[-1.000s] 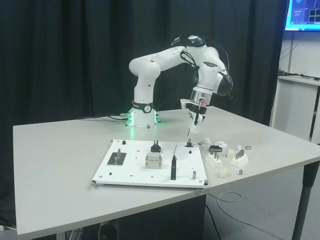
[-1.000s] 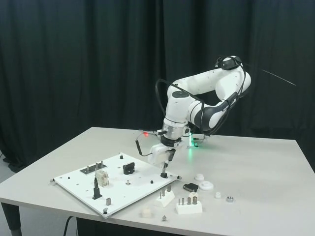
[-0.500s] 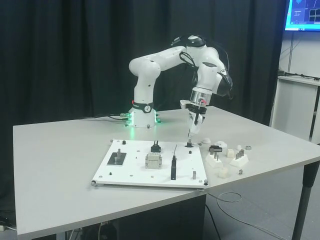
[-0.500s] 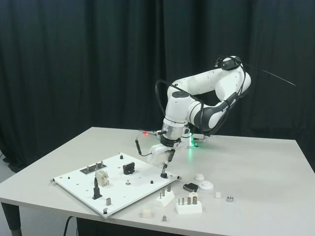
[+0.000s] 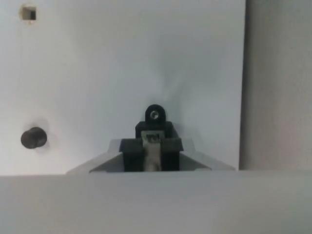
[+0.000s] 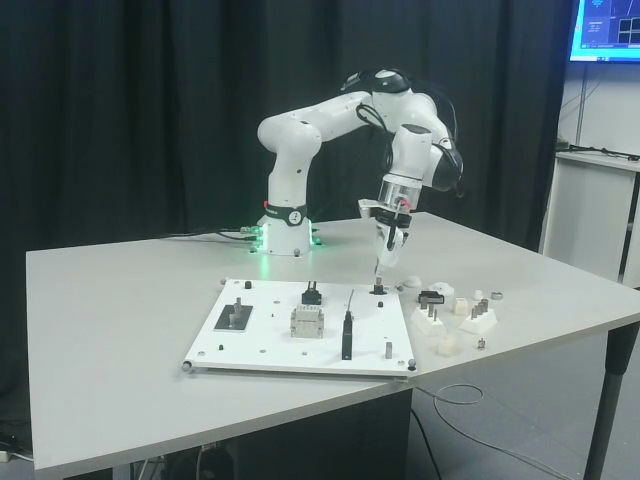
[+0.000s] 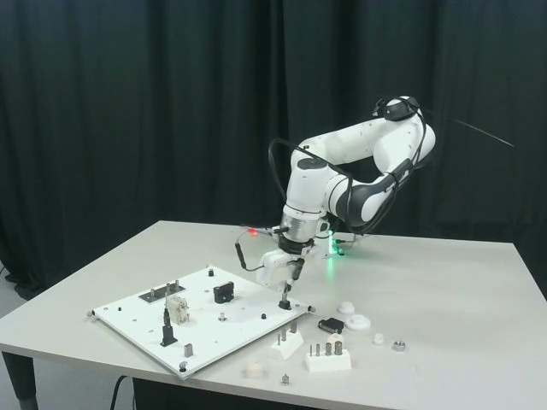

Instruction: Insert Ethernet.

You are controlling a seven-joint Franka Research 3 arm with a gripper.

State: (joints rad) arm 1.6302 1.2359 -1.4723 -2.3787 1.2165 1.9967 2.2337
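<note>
My gripper (image 6: 380, 266) hangs with its fingers pointing down over the far right corner of the white board (image 6: 260, 340), just above a small black socket (image 6: 378, 289). The second room view shows the gripper (image 7: 284, 294) and the socket (image 7: 285, 304) the same way. In the wrist view the black fingers (image 5: 131, 156) are shut on a narrow grey Ethernet plug (image 5: 152, 157). Right past its tip sits the black socket (image 5: 154, 116), close to the board's edge.
The board also carries a black upright connector (image 6: 347, 335), a grey block (image 6: 306, 321), a black part (image 6: 311, 294) and a grey plate (image 6: 236, 316). White holders (image 6: 478, 318) and a black piece (image 6: 432, 297) lie on the table to the right. A black peg (image 5: 33, 138) stands near the socket.
The wrist has shifted slightly to the left in the first room view. The fingertips remain over the socket, and the grip is unchanged.
</note>
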